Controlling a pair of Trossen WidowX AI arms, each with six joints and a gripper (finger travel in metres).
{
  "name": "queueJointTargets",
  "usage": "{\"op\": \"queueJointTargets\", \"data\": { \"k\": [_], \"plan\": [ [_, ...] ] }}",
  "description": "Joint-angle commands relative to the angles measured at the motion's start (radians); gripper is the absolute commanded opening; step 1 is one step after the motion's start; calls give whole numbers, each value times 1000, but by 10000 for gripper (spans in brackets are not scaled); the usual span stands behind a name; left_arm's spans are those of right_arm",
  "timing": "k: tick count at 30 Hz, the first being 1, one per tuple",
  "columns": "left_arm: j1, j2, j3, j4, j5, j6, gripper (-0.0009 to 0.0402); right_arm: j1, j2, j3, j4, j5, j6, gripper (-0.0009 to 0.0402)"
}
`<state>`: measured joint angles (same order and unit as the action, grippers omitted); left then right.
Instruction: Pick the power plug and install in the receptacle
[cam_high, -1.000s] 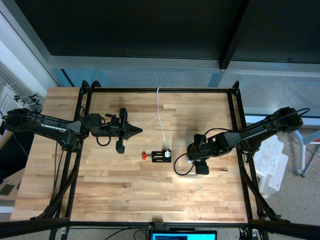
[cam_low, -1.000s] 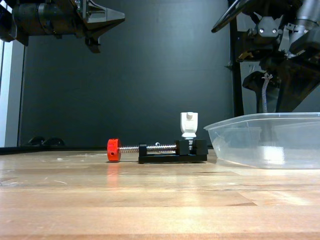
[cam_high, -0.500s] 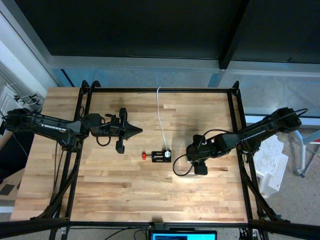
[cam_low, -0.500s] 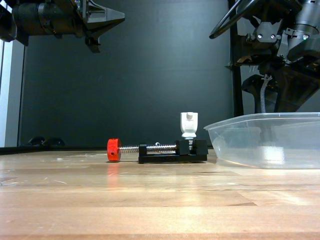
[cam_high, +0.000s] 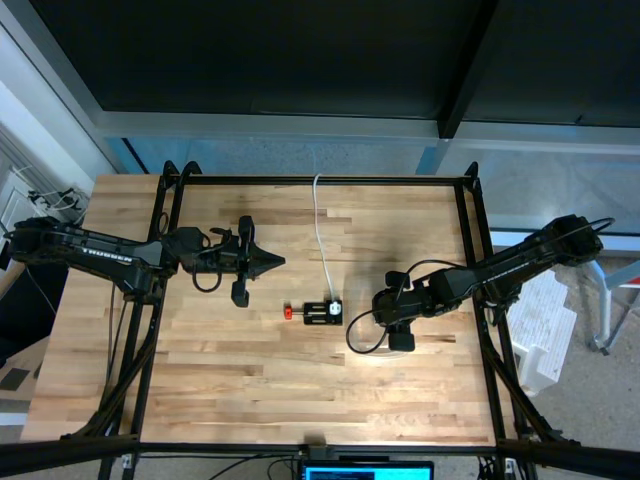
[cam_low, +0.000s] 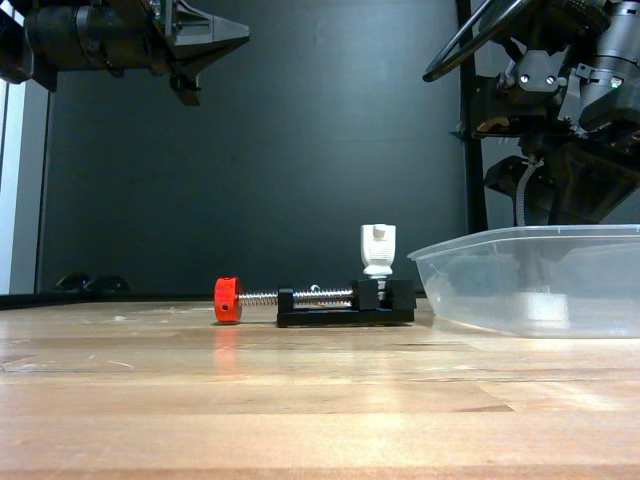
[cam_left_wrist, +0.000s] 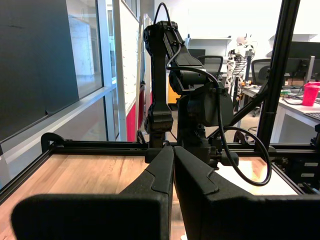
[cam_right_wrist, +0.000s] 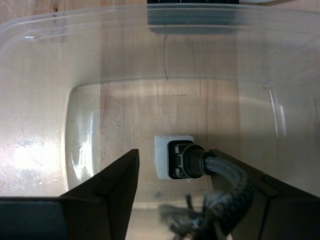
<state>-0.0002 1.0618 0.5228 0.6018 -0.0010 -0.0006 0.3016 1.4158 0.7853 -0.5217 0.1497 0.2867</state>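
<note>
Right wrist view: hovering the right hand (cam_right_wrist: 173, 172), fingers apart, over the power plug (cam_right_wrist: 182, 160) lying in the clear tray (cam_right_wrist: 40, 75). Probably best lowering straight, closing on its black body, not the cable (cam_right_wrist: 230, 185). Holding the left hand (cam_left_wrist: 173, 150), fingers together, high, away from the receptacle (cam_high: 318, 312).

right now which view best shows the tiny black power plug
Right wrist view: the tiny black power plug inside the clear plastic tray, below the open right gripper. High and left wrist views hide it; low, a pale blur. Shut left gripper hovers left.
</note>
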Motion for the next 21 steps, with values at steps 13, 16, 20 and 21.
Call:
{"op": "queueJointTargets", "data": {
  "k": [13,16,20,21],
  "plan": [
    [0,0,0,0,0,0,0,0,-2,-15,17,17,-5,69],
    [0,0,0,0,0,0,0,0,-2,-17,19,18,-5,46],
    [0,0,0,0,0,0,0,0,-2,-17,18,22,-6,15],
    [0,0,0,0,0,0,0,0,-2,-17,18,26,-6,7]
  ]
}}
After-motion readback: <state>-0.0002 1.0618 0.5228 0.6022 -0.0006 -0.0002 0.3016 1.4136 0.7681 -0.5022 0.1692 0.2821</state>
